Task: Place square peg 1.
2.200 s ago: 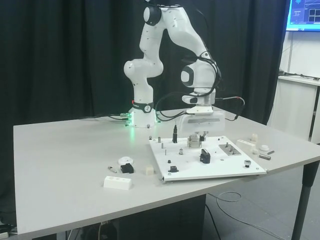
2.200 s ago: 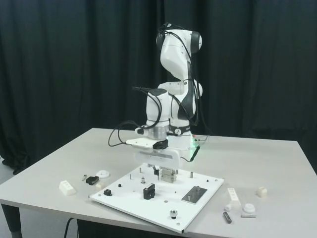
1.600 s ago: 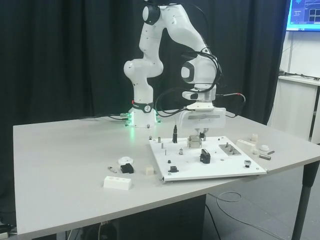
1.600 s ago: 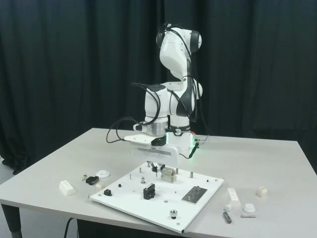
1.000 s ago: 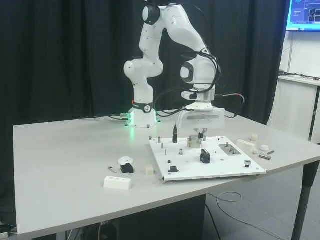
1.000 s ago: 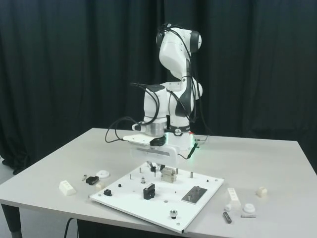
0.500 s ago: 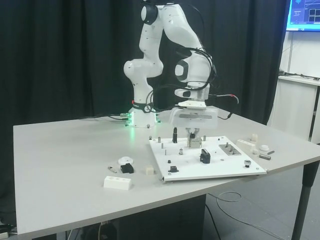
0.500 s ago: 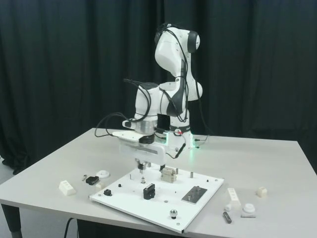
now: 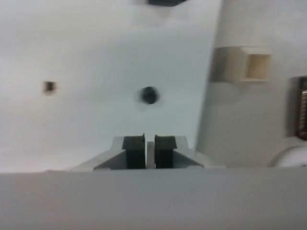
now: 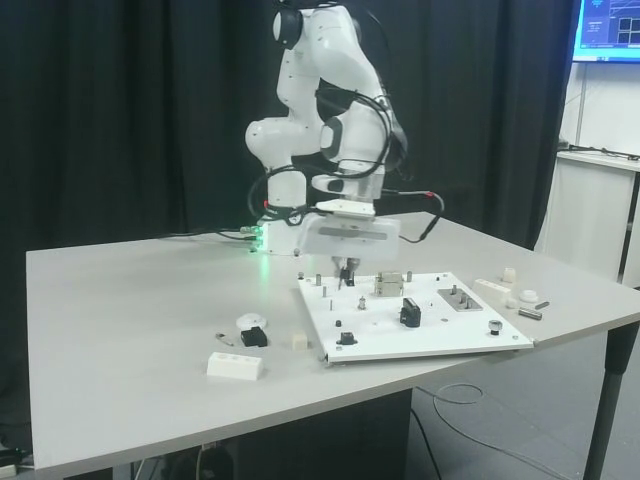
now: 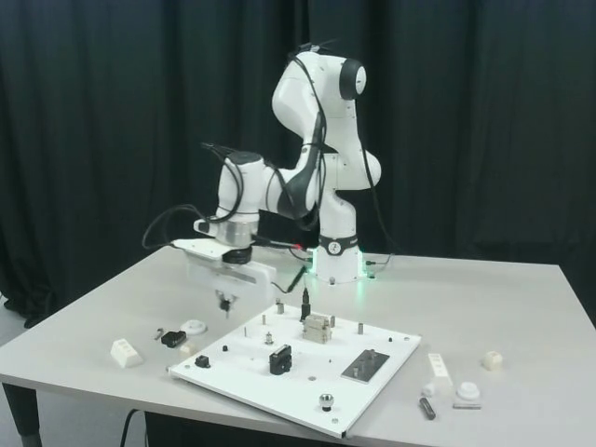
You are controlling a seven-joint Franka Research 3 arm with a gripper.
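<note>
The two black fingers (image 9: 144,151) sat nearly together, only a thin slit between the pads, and held nothing. In the wrist view they hung over the white board (image 9: 96,57), close to its edge, where the white surface gave way to the grey worktop (image 9: 240,124). A small dark round hole (image 9: 149,95) lay in the board just ahead of them, and a tiny square hole (image 9: 48,86) sat further off.

Just past the board's edge, on the worktop, lay the square peg (image 9: 242,64), a small pale block with a square recess in one face. It was apart from the fingers and untouched. In the first room view the same peg (image 10: 299,340) rested just beside the board's near left corner, with a black and white round part (image 10: 252,330) and a larger white block (image 10: 236,366) near it.

The gripper (image 10: 346,268) hovered above the board's left edge, pointing straight down, with clear air around it. The white arm (image 11: 307,168) rose from its base (image 11: 336,261) at the back of the worktop, folded over at the elbow, and reached forward and low toward that side.

The board (image 11: 307,372) carried several small fixtures and pins toward its middle, leaving its left strip mostly bare. Wide bare worktop (image 10: 130,300) spread out to the left of the board. A few small white parts (image 11: 456,382) lay on the worktop at the board's far side.
</note>
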